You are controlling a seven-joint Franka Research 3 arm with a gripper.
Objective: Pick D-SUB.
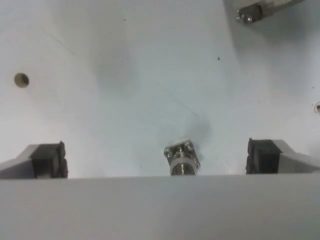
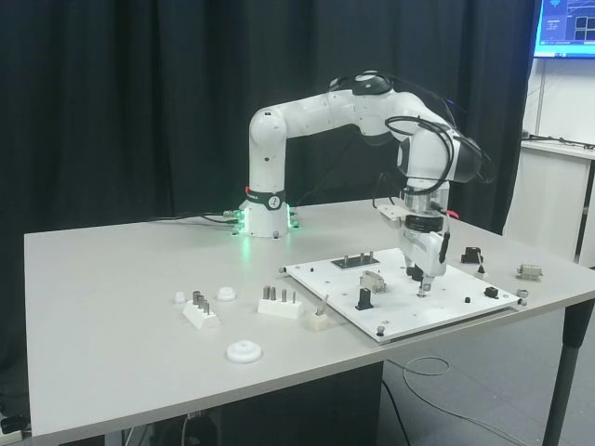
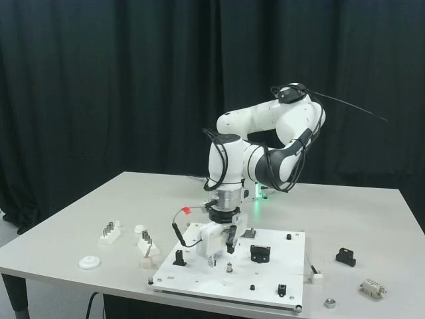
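Wrist view first: my claw (image 1: 155, 159) is released, both black-padded fingers (image 1: 49, 160) spread wide with bare white board (image 1: 125, 75) under them. Sitting between them is a small upright metal stud connector (image 1: 181, 159) with a square flange. That is not what I'm after. No D-SUB in this view at all.

First room view: there it is, the small grey boxy D-SUB connector (image 2: 530, 271), lying flat on the grey table (image 2: 112, 279), off the white board (image 2: 446, 311) and out past its far right corner. My claw (image 2: 424, 282) hangs low over the board, pointing straight down, right above the stud (image 2: 423, 292). So the D-SUB is well apart from me, toward this view's right.

Second room view: same story from the other side. My claw (image 3: 219, 256) is down over the white board (image 3: 199, 282), near its left part, with the stud (image 3: 229, 268) just beside it. The D-SUB (image 3: 372, 288) lies on the table beyond the board's right edge, near the front edge. Its long axis seems to run roughly across this view, slightly slanted. My arm is folded, elbow high, wrist vertical. By my reckoning I must lift, cross the whole board, and turn my fingers to straddle its short side.
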